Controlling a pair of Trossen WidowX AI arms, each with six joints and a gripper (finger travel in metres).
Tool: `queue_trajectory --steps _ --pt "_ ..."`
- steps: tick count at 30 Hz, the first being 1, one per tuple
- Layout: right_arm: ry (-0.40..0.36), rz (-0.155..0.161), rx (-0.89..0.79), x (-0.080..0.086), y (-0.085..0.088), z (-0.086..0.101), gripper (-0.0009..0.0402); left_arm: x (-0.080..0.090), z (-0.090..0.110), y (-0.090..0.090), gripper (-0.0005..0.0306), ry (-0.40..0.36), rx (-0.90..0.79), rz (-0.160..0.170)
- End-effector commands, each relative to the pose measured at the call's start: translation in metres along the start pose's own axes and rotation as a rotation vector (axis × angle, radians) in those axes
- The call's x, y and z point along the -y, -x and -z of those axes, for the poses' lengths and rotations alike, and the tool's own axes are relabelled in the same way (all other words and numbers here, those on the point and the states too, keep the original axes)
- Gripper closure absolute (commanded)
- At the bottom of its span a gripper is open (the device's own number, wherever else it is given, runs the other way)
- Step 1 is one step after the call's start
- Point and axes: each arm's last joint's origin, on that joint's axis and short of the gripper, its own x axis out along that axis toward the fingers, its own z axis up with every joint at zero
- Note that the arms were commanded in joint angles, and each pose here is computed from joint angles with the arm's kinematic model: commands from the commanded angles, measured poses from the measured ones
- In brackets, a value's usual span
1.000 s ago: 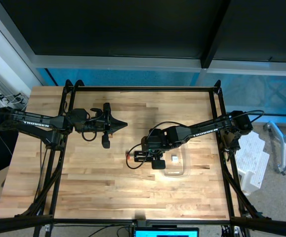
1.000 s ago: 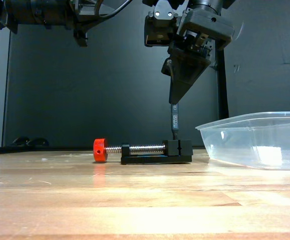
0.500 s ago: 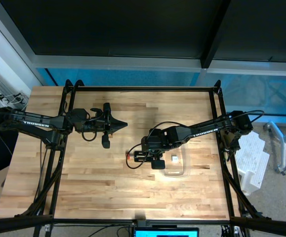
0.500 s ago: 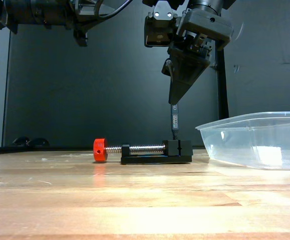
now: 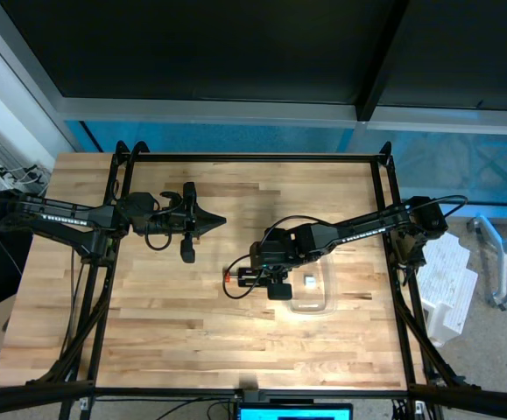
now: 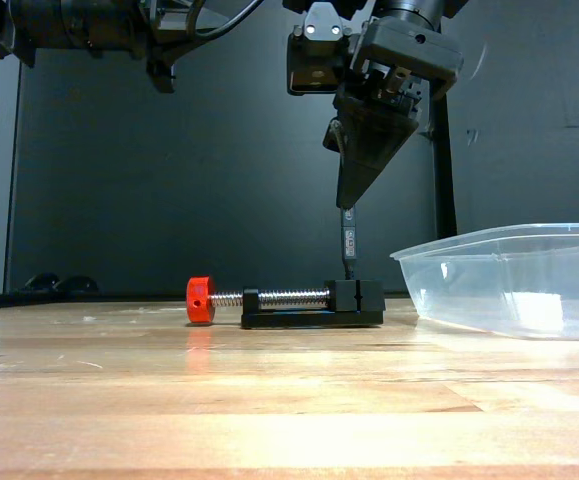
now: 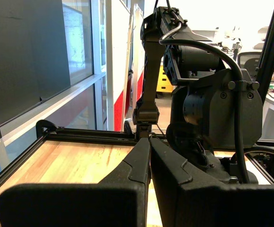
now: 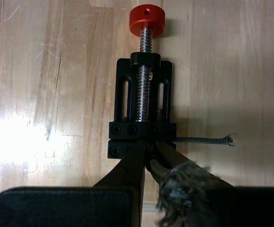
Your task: Pick the usb-c connector and install on the hub
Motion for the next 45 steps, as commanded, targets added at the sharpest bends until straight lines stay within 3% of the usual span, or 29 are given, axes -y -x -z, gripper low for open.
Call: queue_trajectory --steps 1,9,15,35,45 --pt "-0.007 -0.002 0.018 0.000 0.004 -0.004 0.0317 0.000 0.000 0.000 0.0300 0.000 0.000 0.000" --pt "-0.011 -0.003 0.028 0.001 0.016 -0.005 0.0239 0.000 0.000 0.000 0.0300 -0.001 -0.003 0.000" --pt "-0.017 -0.004 0.038 0.002 0.032 -0.001 0.0207 0.000 0.001 0.000 0.0300 -0.001 -0.015 0.000" --pt "-0.030 -0.006 0.049 0.008 0.080 0.016 0.0201 0.000 0.002 0.000 0.0300 -0.001 -0.016 -0.001" --pt "-0.036 -0.009 0.072 0.009 0.091 0.019 0.0201 0.000 0.001 0.000 0.0300 -0.001 -0.015 0.000"
